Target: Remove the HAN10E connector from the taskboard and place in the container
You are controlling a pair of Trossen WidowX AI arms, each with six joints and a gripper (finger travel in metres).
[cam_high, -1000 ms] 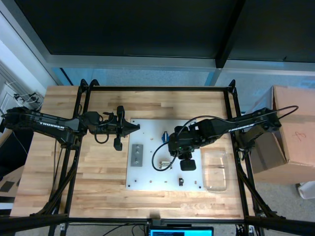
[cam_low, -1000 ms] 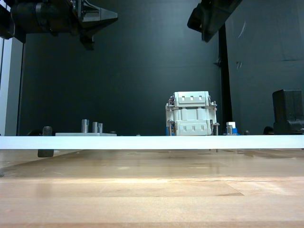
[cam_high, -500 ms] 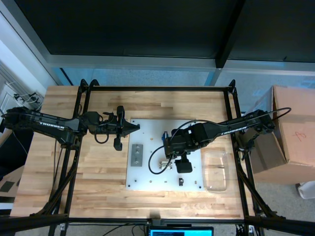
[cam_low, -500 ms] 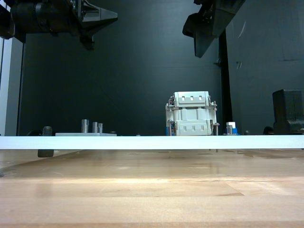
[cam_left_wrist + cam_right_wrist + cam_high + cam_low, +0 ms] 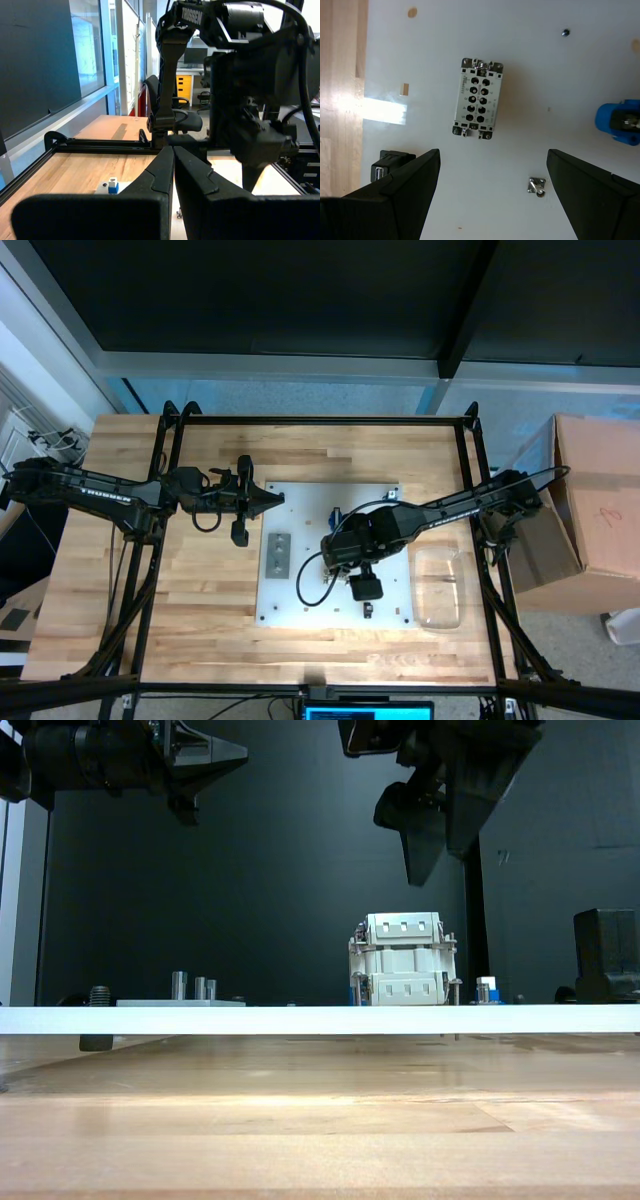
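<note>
Grey rectangular HAN10E connector (image 5: 476,97): 1 unit, upright, seated on the white flat taskboard (image 5: 520,65). Right gripper (image 5: 493,157): raised above the taskboard, over the connector, fingers apart. Left gripper (image 5: 173,165): raised at the taskboard's far-left corner, fingers pressed together.

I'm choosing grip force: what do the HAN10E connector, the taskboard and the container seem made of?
Taskboard: white semi-gloss sheet, probably plastic; glare patch.
HAN10E connector: likely grey matte plastic, shiny metal screws at corners; seated on the taskboard.
Container: clear plastic, the table shows through.
Right gripper hangs open above the connector; left gripper, shut, hovers by the taskboard's far left corner.
</note>
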